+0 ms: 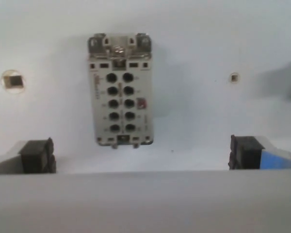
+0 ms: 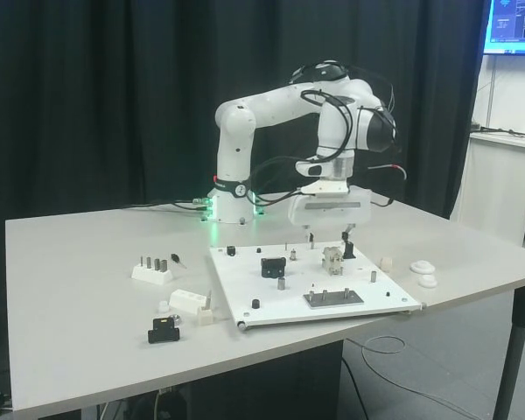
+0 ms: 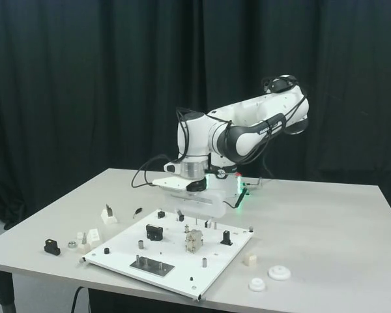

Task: Pick large gear.

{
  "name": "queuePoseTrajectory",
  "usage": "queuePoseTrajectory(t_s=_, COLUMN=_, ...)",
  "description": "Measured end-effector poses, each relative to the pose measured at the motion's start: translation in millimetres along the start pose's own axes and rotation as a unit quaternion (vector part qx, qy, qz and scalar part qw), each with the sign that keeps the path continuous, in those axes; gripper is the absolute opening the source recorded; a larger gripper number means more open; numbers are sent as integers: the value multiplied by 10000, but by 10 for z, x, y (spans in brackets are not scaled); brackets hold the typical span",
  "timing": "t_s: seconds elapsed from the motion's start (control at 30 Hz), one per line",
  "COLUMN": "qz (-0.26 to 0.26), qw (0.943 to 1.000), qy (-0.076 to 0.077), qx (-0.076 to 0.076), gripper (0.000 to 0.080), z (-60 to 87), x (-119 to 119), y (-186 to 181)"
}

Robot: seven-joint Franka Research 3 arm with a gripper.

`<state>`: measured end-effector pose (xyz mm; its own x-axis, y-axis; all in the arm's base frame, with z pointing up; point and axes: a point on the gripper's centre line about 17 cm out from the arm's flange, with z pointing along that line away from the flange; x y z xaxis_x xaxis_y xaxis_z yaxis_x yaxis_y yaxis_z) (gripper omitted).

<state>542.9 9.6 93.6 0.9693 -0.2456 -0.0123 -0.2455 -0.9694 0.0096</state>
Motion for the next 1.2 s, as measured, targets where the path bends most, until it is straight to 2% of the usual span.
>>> queuePoseTrajectory(t_s=0.7, qz=-22, qw=10000, qy=20, qx=-49, gripper=800, z=-37, x=-25, y=-92)
queuePoseTrajectory(t_s=1.2, qz=-15, qw=9999, qy=105, qx=-120, gripper=800, z=-119, x=23, y=-35)
